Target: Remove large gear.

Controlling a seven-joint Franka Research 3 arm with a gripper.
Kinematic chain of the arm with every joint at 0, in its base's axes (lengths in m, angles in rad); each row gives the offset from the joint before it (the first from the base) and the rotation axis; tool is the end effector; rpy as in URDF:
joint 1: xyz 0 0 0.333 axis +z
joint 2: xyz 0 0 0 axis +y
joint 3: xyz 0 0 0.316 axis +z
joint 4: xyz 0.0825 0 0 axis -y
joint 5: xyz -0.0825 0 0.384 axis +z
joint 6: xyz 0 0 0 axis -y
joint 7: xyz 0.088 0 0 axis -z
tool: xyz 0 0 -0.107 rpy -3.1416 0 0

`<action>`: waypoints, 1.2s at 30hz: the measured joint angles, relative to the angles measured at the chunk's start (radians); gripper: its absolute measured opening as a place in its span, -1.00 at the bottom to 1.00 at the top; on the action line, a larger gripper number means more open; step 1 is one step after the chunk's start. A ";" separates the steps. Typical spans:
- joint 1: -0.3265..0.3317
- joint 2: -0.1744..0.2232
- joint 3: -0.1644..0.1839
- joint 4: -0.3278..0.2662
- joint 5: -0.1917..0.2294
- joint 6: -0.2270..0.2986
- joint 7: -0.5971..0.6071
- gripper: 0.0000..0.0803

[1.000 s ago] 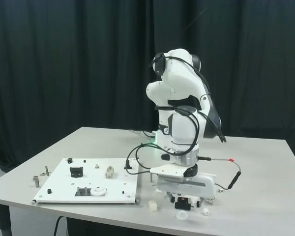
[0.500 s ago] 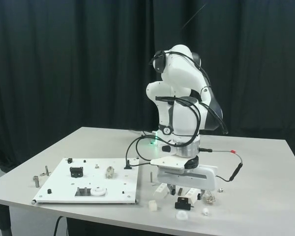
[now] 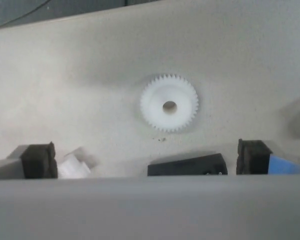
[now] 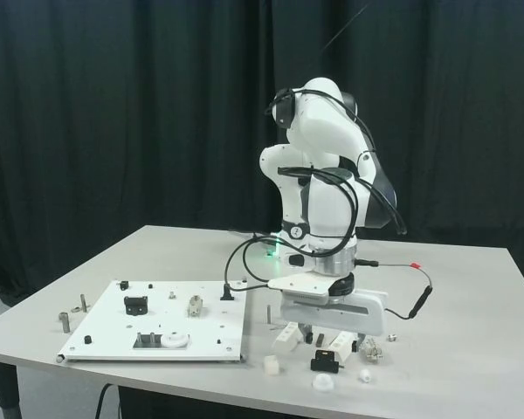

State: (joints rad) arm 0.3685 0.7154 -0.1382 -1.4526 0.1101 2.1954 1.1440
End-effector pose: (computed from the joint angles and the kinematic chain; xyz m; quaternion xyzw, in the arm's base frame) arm 0.7002 0.1872 0.2687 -0.8911 0.4535 -0.0133 0.0113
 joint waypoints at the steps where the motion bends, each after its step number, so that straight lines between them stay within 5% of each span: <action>1: 0.000 -0.001 0.000 0.000 0.000 0.000 0.005 0.99; 21: 0.000 -0.016 -0.002 0.000 0.000 -0.013 0.053 0.99; 36: 0.006 -0.055 -0.063 -0.005 -0.039 -0.184 0.049 0.99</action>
State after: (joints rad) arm 0.3741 0.6604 -0.2009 -1.4581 0.0712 2.0114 1.1928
